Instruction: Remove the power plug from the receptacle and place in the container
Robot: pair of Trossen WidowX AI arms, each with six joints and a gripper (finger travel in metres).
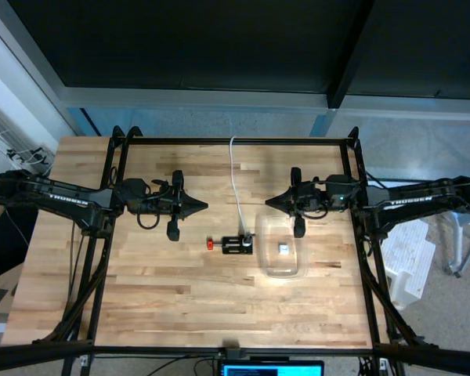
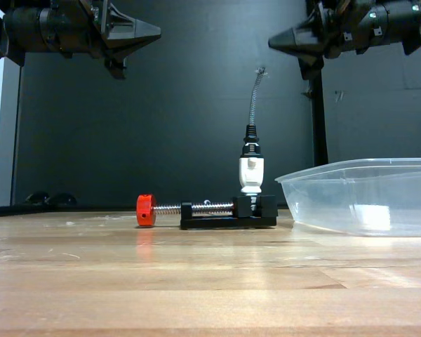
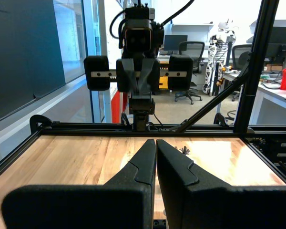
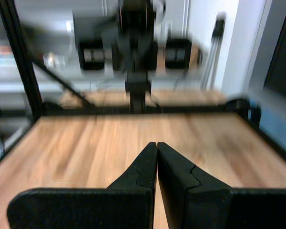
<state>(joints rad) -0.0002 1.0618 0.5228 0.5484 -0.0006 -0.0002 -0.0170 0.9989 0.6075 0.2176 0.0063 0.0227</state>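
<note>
Plug [image 2: 250,144] stands upright in the white socket [image 2: 251,173], its short cord curving up from the top. The socket sits in a small black clamp [image 2: 228,211] with a red knob [image 2: 146,210] at its left end, near the middle of the counter [image 1: 164,305]. The clear tub [image 2: 365,200] lies just right of the clamp, with a tiny white cube [image 1: 283,248] inside. A white cable [image 1: 236,180] runs from the clamp toward the far edge. The left gripper [image 1: 202,206] hangs high, far and left of the clamp, its jaws closed on nothing. The right gripper [image 1: 269,202] hangs high near the tub's far side, its jaws likewise closed and empty.

The plug looks much smaller than the jaws, so a slightly misplaced descent could pinch the socket or the cord instead. A slanted pull could drag or tip the clamp, or knock it into the tub; I cannot tell whether the clamp is fastened down. A grip on the thin cord alone could let the plug slip or swing past the tub.
</note>
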